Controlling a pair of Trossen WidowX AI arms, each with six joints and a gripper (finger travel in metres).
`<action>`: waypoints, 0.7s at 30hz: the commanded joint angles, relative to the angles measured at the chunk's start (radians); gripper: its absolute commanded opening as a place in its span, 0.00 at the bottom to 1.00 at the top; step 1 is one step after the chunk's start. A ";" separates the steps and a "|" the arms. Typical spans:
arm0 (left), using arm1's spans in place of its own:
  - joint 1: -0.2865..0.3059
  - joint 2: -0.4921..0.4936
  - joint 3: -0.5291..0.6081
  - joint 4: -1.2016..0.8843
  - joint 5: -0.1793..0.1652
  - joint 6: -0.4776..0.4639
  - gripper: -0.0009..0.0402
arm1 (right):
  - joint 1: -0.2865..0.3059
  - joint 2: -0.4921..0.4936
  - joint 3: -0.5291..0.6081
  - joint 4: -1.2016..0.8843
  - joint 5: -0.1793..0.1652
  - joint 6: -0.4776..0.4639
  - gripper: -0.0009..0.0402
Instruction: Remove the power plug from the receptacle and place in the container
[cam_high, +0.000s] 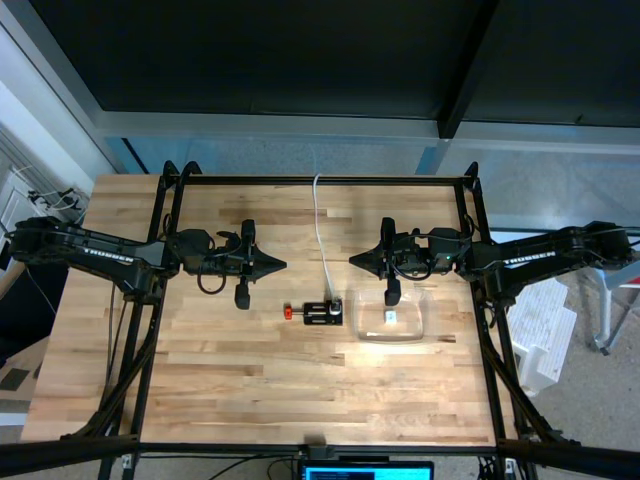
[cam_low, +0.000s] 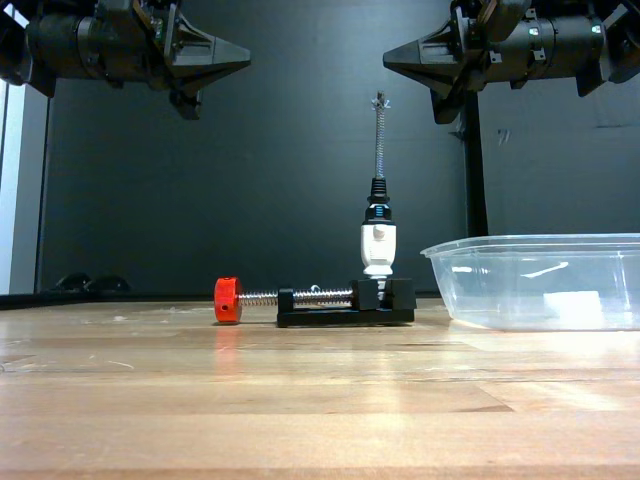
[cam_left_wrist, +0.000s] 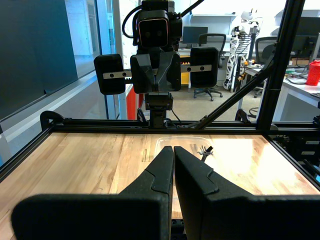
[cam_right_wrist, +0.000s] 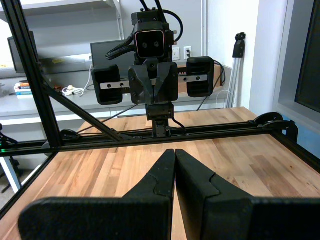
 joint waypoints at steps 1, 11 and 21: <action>0.000 0.000 0.000 0.000 0.000 0.000 0.02 | 0.000 0.002 0.000 0.008 -0.001 0.000 0.02; 0.000 0.000 0.000 0.000 0.000 0.000 0.02 | 0.000 0.002 0.000 0.009 0.000 -0.001 0.02; 0.000 0.000 0.000 0.000 0.000 0.000 0.02 | 0.005 0.002 0.092 -0.270 -0.001 0.026 0.02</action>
